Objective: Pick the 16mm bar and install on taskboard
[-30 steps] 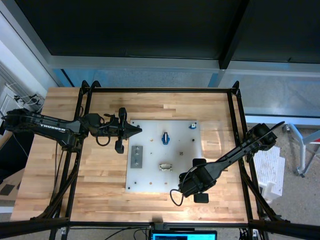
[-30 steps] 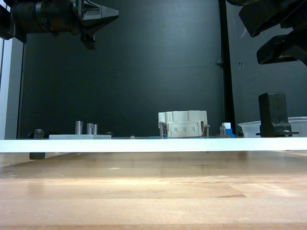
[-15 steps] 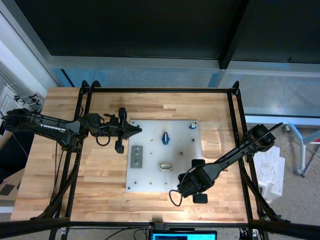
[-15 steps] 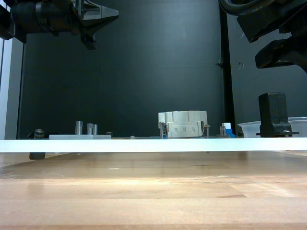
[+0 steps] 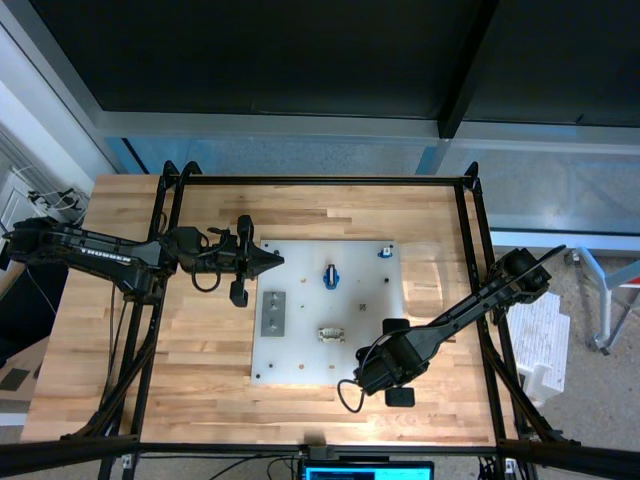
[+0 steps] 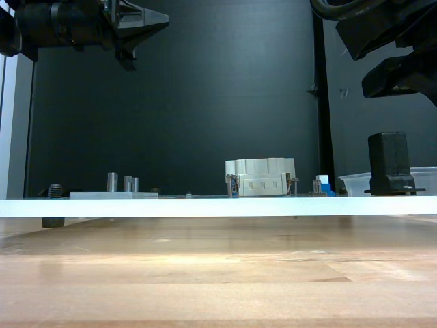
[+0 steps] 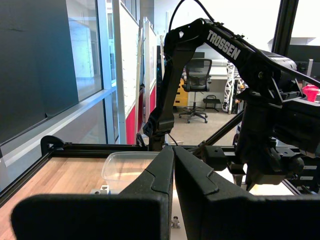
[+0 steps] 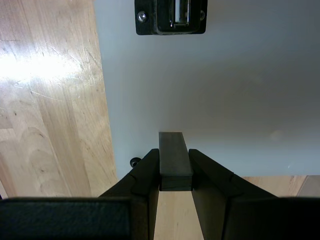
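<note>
The 16mm bar, a short dull-grey piece, is clamped between the fingers of my right gripper. That gripper hangs above the near right corner of the white taskboard, clear of its surface. The left gripper is shut on nothing. It floats high by the board's far left corner, and its jaws meet in the left wrist view.
On the board stand a grey two-hole block, a blue knob, a beige connector and a black socket fitting close ahead of the bar. A clear plastic tub sits off the board's right side. Black frame rails border the wooden table.
The right arm has edged slightly toward the left and the near edge with the bar still held. The left arm has not moved.
</note>
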